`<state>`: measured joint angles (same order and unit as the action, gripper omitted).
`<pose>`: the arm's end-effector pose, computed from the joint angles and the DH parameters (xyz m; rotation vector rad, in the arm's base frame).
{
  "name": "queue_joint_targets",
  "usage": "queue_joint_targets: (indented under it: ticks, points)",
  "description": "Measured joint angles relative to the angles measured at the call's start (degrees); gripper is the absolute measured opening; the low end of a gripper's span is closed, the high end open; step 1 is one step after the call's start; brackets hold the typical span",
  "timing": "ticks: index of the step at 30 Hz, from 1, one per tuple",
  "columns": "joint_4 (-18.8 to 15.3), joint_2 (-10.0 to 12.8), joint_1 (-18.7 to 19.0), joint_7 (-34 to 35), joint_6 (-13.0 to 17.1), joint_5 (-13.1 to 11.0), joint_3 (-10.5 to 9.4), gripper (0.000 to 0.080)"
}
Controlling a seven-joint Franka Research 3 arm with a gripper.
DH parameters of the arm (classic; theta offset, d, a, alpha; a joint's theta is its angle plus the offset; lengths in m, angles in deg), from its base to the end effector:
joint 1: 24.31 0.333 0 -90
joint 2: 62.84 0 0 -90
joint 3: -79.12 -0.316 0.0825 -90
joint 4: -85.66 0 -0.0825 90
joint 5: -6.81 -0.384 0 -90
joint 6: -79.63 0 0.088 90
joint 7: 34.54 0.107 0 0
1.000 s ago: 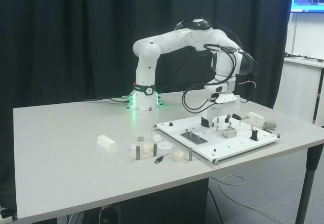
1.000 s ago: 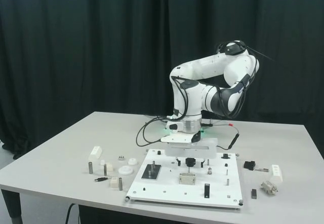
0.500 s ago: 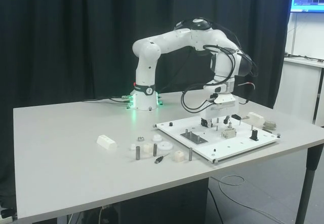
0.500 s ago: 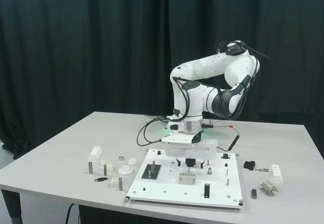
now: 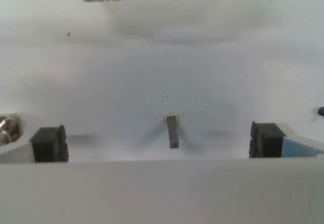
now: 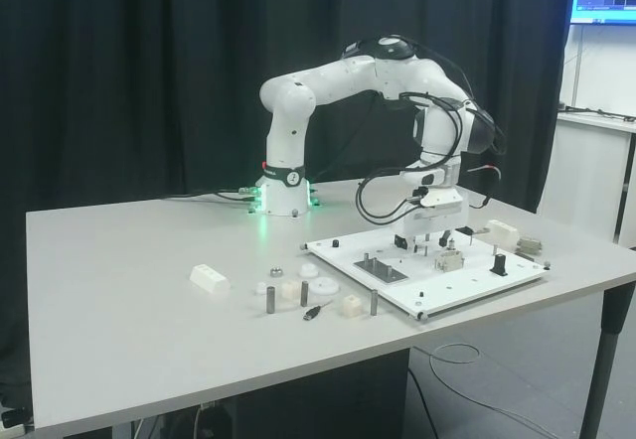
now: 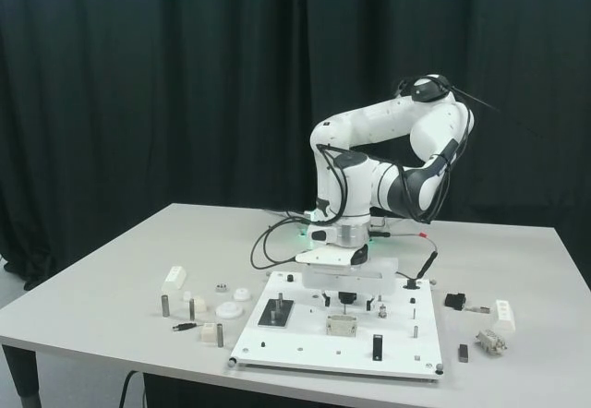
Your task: Remove square peg 1.
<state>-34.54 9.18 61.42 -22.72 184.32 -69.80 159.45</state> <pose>0.5335 0.1283 0.2096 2.9008 -1.1274 -0.0729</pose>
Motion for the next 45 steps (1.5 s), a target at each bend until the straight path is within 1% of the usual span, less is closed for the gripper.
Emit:
queue_joint_targets:
  ticks: [32, 44, 45]
  points:
    - [-0.6, 0.0, 0.0, 0.0, 0.7, -1.3, -0.71, 0.08]
    - [-0.7, 0.0, -0.2, -0.9, 1.7, -1.6, -1.44, 0.08]
    - [-0.7, 0.0, -0.3, -0.9, 1.7, -1.6, -1.45, 0.0674]
